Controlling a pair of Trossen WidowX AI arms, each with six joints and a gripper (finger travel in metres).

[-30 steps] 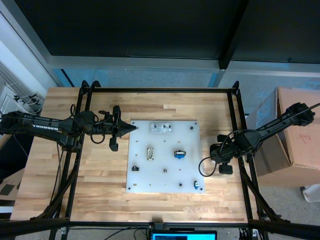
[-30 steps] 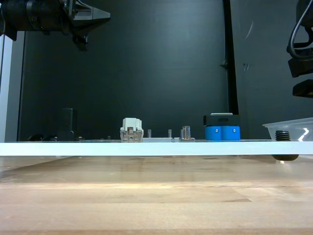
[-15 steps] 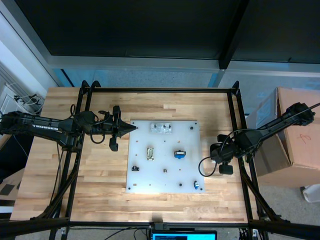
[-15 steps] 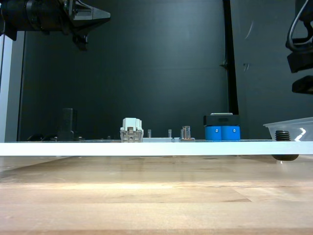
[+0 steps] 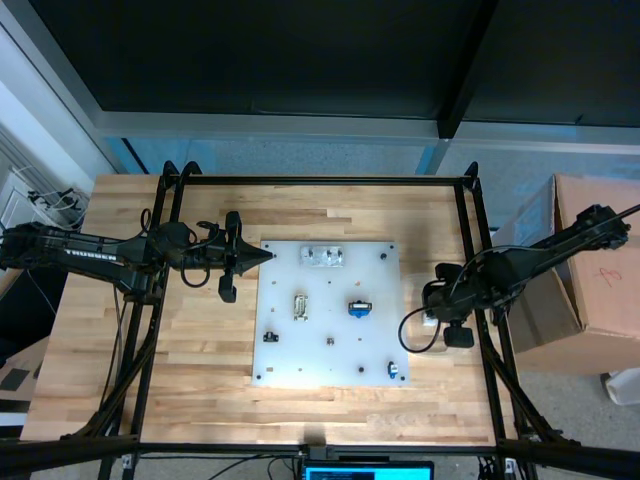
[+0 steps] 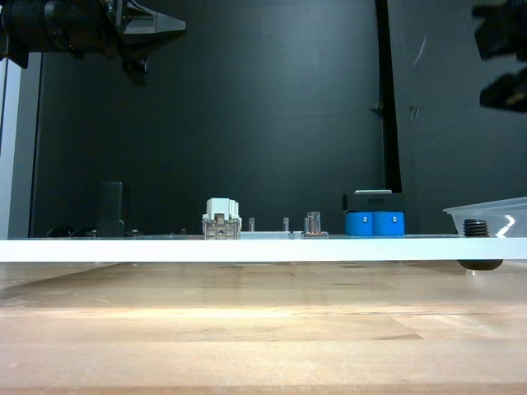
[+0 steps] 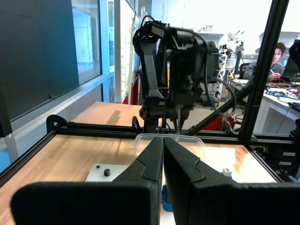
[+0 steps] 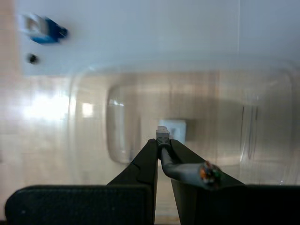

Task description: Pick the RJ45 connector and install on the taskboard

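RJ45 connector (image 8: 162, 131), on a short grey cable stub (image 8: 185, 169), is hanging clamped in the right gripper's (image 8: 161, 143) fingertips above the clear tray (image 8: 89, 89), beside the taskboard (image 5: 325, 330). Judging it light, rigid plastic with a fragile latch — the stub is likely flexing, so pinching just behind the plug is looking wisest. Left gripper (image 7: 163, 140), jaws together and empty, is hovering at the board's left edge.

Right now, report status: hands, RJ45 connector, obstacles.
Left hand shut, high at the white task board's left edge. Right hand shut on grey-cabled clear RJ45 connector, above the clear plastic tray. Connector clear of the board.
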